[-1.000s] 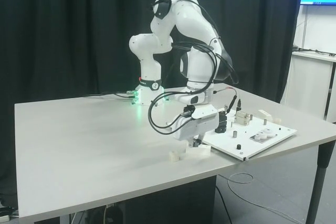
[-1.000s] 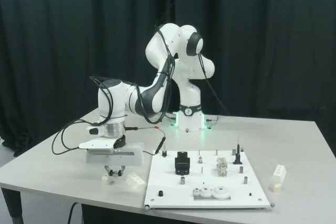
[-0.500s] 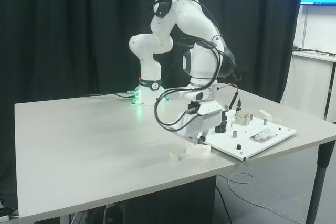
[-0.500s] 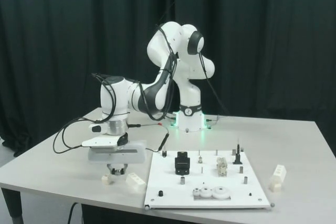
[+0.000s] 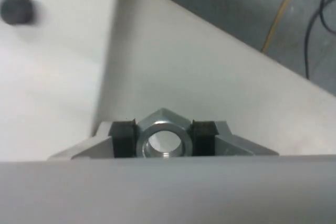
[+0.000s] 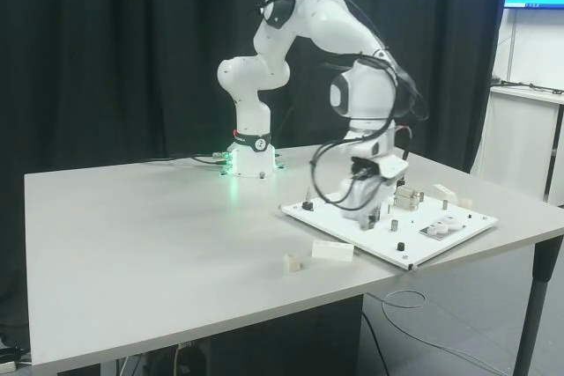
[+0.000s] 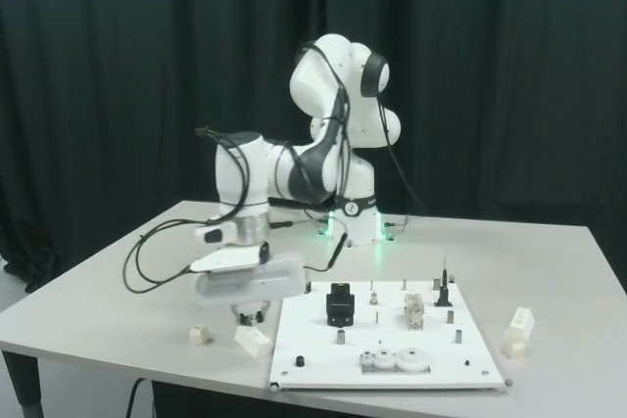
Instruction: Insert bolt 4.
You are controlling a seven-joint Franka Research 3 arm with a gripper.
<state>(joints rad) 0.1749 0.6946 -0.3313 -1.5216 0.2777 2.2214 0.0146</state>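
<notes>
Your gripper [image 5: 164,140] is clamped on bolt 4 [image 5: 164,141] — hex head squeezed between the black pads [image 5: 122,137] so it stays upright — and hangs just off the white board's [image 7: 323,354] edge, ready for insertion.

Board [image 7: 392,364] on table [image 7: 549,271], near front edge in second room view. Arm base [image 7: 355,222] behind board. On board: block [image 7: 339,302] left of centre, connector [image 7: 413,311] right of it, gears [image 7: 397,359] near front, knob [image 7: 300,360] at front left. Two blocks [image 7: 255,341] [image 7: 200,335] on table left of board, side by side; two more [image 7: 516,330] right of board
</notes>
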